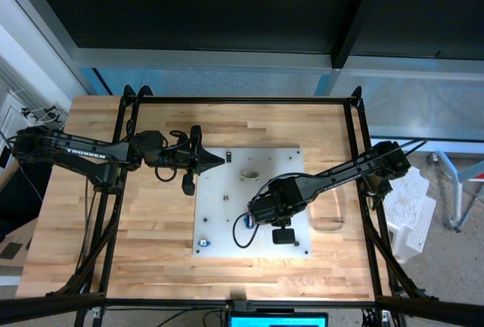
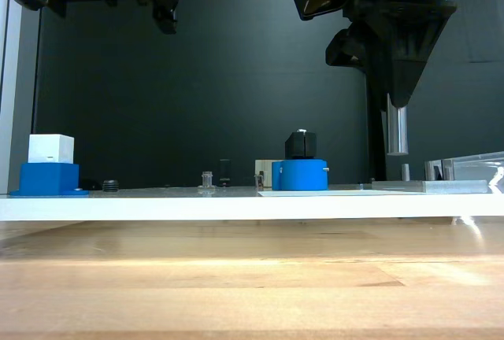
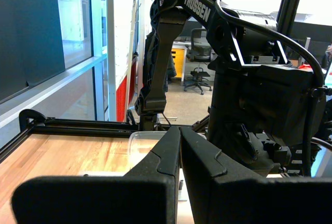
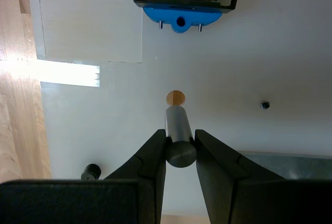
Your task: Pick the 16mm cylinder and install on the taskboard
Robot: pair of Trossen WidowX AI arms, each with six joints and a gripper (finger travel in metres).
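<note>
Both aloft, right end effector gripping 16mm cylinder near taskboard hole, left end effector seemingly closed

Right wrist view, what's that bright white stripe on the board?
Right wrist view: glare whitens the taskboard near the right gripper holding the 16mm cylinder; left wrist view: the left gripper, at the board's far corner, is dark against bright windows.

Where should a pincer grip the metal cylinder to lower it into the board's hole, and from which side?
Its upper end, from above, as the right pincer over the board does: the cylinder hangs upright, lower end free. Left pincer hovers shut above the board's far-left corner.
</note>
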